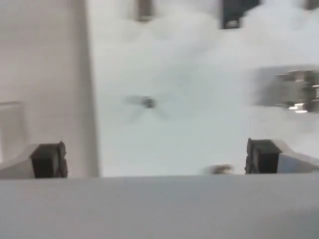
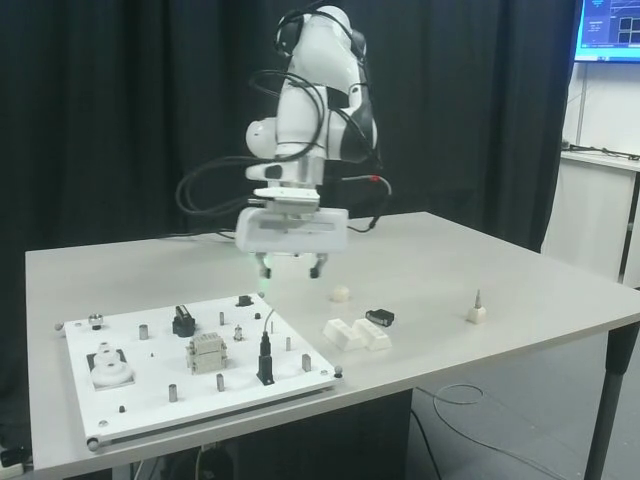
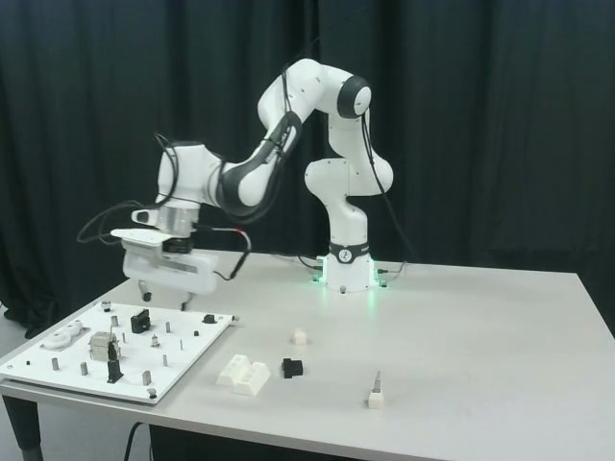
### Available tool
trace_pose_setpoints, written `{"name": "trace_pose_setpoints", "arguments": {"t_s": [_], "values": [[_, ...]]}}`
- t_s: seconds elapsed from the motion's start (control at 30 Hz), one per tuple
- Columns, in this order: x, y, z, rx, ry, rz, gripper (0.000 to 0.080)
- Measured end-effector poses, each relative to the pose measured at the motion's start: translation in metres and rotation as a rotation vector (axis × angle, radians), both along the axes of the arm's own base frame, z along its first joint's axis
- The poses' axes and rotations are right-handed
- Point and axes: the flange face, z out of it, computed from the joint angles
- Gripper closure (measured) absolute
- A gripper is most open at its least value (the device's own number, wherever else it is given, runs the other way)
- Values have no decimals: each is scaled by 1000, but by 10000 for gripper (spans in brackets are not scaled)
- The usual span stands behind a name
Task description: Remove waterproof.
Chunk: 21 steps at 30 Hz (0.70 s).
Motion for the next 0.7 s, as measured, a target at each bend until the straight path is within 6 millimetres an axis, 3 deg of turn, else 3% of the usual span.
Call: {"name": "trace_pose_setpoints", "arguments": {"t_s": [0.4, 0.7], "values": [[6, -67, 12, -35, 24, -6, 3], [12, -104, 0, -1, 38, -27, 3]]}}
